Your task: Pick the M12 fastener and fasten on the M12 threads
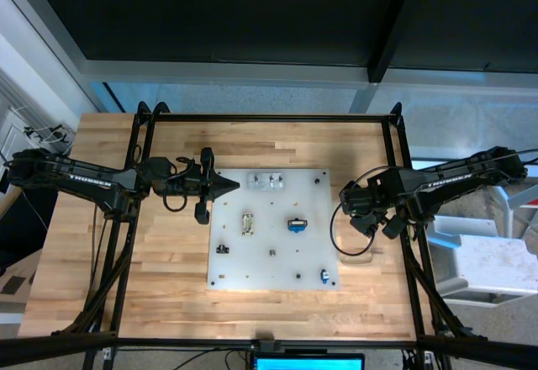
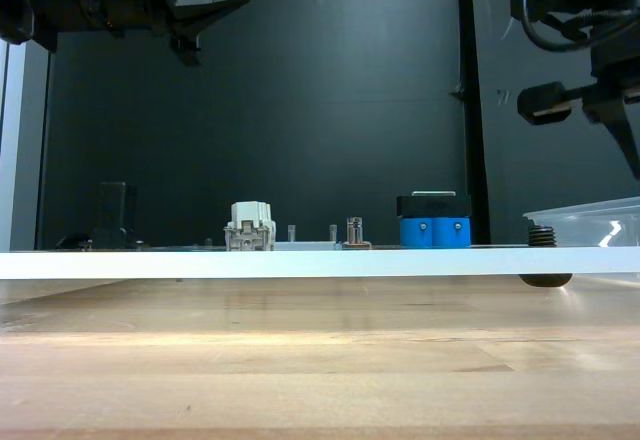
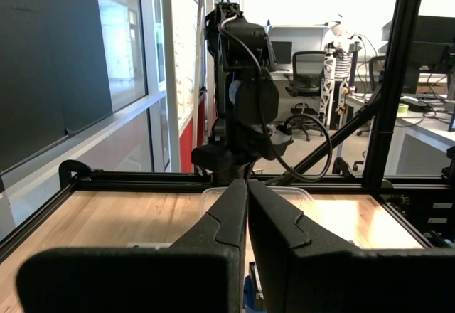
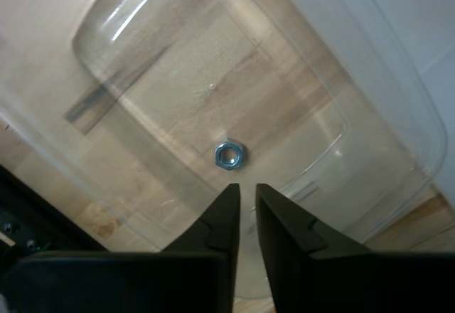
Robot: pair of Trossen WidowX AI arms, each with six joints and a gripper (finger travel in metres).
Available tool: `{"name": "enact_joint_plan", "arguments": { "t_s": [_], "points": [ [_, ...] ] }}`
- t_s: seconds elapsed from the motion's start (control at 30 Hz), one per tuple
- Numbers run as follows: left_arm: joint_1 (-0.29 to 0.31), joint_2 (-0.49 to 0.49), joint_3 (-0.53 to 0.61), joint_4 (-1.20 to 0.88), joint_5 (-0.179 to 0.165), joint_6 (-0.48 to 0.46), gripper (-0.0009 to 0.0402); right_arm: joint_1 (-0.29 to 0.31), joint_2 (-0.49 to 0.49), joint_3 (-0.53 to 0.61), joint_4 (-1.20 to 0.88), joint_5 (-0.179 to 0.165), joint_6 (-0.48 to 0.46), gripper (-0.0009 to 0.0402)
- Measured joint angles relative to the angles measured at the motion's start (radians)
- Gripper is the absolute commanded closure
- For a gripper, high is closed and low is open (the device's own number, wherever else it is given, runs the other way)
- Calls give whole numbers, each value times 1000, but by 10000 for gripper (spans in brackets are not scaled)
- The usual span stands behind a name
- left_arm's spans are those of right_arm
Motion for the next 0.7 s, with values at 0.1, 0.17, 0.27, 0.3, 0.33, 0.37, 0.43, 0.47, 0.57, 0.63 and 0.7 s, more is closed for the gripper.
{"name": "enact_joint_plan", "arguments": {
  "t_s": [0.1,0.17,0.27,0.3,0.33,0.37,0.43,0.47,0.57,0.63,0.7],
  "points": [
    [0,0,0,0,0,0,393,9,0,-20,28,2,21,295],
    [0,0,0,0,0,0,393,20,0,-31,47,1,37,276],
    [0,0,0,0,0,0,393,24,8,-50,52,2,38,253],
    [0,0,0,0,0,0,393,25,15,-55,53,5,41,247],
    [0,0,0,0,0,0,393,26,24,-59,55,5,48,241],
    [0,0,0,0,0,0,393,27,32,-63,55,4,52,237],
    [0,0,0,0,0,0,393,31,47,-68,58,4,56,231],
    [0,0,0,0,0,0,393,32,53,-70,63,4,56,230],
    [0,0,0,0,0,0,393,32,66,-77,90,4,56,230],
    [0,0,0,0,0,0,393,33,72,-83,98,4,56,232],
    [0,0,0,0,0,0,393,33,79,-88,105,5,56,233]
  ]
}}
